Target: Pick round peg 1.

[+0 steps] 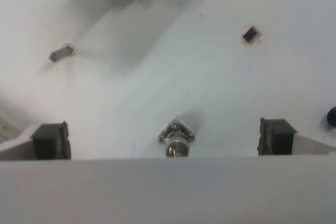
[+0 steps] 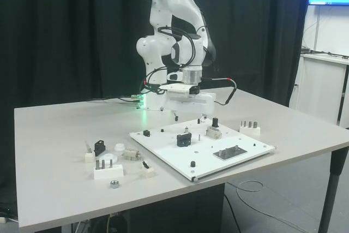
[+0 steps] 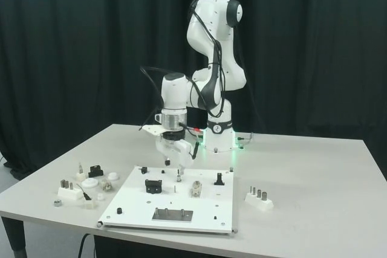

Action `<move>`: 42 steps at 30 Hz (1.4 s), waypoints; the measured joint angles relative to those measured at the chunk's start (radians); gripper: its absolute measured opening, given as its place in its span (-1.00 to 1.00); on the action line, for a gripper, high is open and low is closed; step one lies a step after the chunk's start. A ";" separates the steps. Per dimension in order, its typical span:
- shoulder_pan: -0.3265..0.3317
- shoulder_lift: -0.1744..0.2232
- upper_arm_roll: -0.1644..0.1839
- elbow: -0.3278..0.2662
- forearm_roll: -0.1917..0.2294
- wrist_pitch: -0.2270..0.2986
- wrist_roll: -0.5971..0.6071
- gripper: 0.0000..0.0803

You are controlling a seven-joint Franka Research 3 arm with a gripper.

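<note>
Small grey round pegs stand upright in a white holder (image 2: 250, 127) (image 3: 259, 198) on the table beside the white board, away from the gripper. A second white holder (image 2: 106, 167) (image 3: 69, 191) with pegs sits among loose parts on the board's other side. My gripper (image 1: 164, 139) (image 2: 189, 117) (image 3: 179, 161) hangs open over the back part of the white board (image 2: 163, 147) (image 3: 130, 205), holding nothing. A small metal connector (image 1: 177, 141) stands on the board between the black fingertips (image 1: 50, 141). I cannot tell which peg is round peg 1.
On the board are a thin pin (image 1: 62, 52), a square hole (image 1: 251, 34), a black block (image 2: 183, 139) (image 3: 153, 185), a black post (image 2: 215, 121) (image 3: 219, 178) and a grey plate with two pins (image 2: 229, 152) (image 3: 172, 214). Loose parts (image 2: 101, 147) lie left of the board.
</note>
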 joint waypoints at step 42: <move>0.000 -0.021 -0.052 0.029 -0.001 0.001 -0.235 0.99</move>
